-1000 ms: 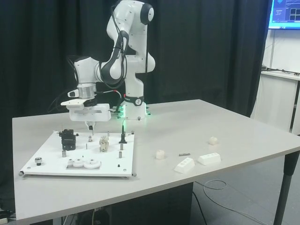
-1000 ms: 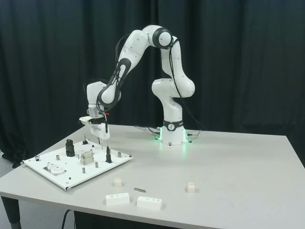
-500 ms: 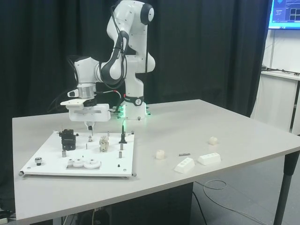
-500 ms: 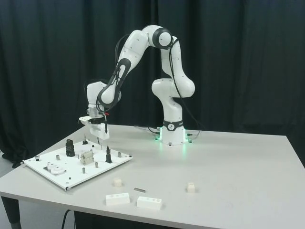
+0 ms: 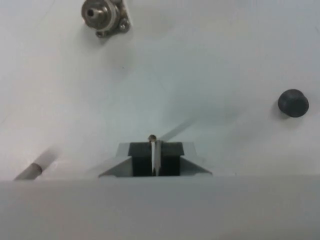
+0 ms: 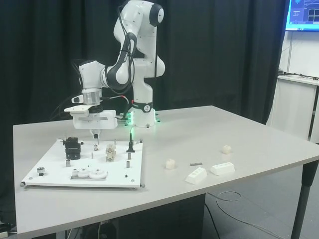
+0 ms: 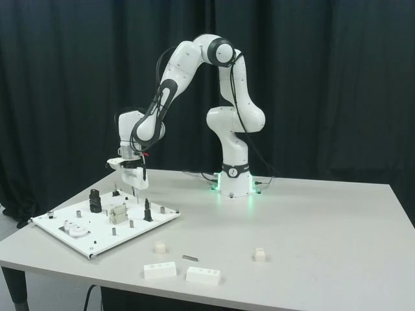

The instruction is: Insert round peg 1.

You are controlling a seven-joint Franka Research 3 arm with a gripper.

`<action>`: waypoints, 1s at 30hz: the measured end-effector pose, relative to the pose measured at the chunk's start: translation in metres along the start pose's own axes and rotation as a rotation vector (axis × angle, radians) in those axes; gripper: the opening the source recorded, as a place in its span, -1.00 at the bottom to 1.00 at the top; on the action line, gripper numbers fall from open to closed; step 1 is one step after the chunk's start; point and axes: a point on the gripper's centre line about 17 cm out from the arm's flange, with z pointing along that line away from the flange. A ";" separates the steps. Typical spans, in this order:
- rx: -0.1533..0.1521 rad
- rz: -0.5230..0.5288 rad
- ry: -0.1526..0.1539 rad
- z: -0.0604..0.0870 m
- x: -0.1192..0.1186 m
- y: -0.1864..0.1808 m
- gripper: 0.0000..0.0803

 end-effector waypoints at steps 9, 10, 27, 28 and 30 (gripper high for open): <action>0.003 -0.005 0.014 0.000 0.003 -0.001 -0.91; 0.003 -0.005 0.015 0.000 0.003 -0.001 -0.91; 0.004 -0.015 0.019 0.000 0.004 -0.001 -0.91; 0.004 -0.015 0.019 0.000 0.004 -0.001 -0.91; 0.004 -0.015 0.019 0.001 0.004 -0.001 -0.91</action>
